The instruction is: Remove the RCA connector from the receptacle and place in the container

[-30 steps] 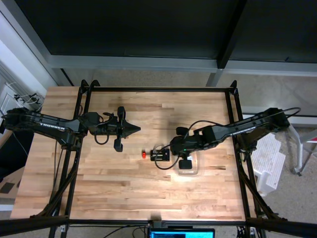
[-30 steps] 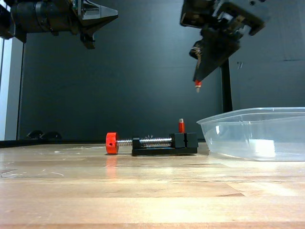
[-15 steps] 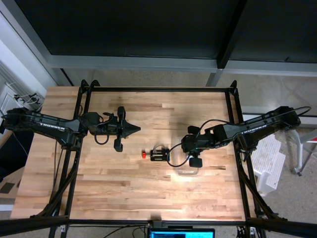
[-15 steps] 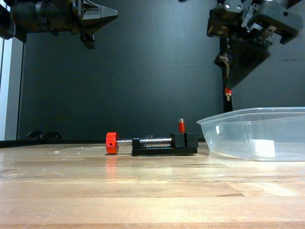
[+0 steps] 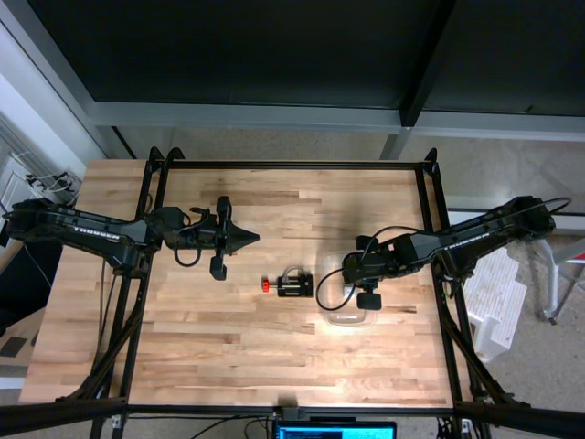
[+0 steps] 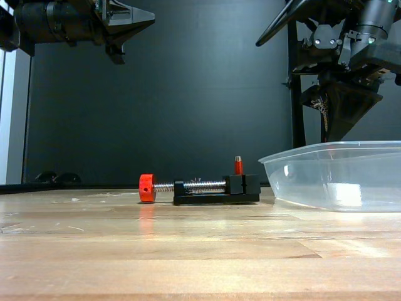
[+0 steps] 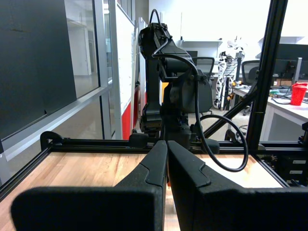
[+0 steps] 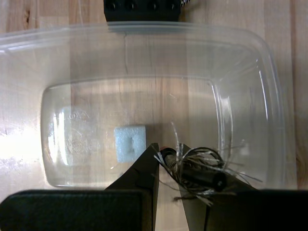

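RCA connector (image 8: 197,174) out of receptacle (image 6: 216,187); right gripper (image 8: 166,158) pinching it over container (image 8: 269,62), drop not yet done. Left gripper (image 7: 167,161) parked up at left, fingers together.

Left gripper (image 7: 167,156) had its fingers (image 7: 153,168) pressed together, no gap. Straight beyond the tips, across the wooden table (image 7: 86,169), stood the black right arm (image 7: 168,82), with a cable (image 7: 197,110) hanging from it in a loop. Black frame rail (image 7: 96,143) ran behind the pincer; slanted post (image 7: 269,72) off to one side. Red cup (image 7: 299,93) sat far behind on a desk.
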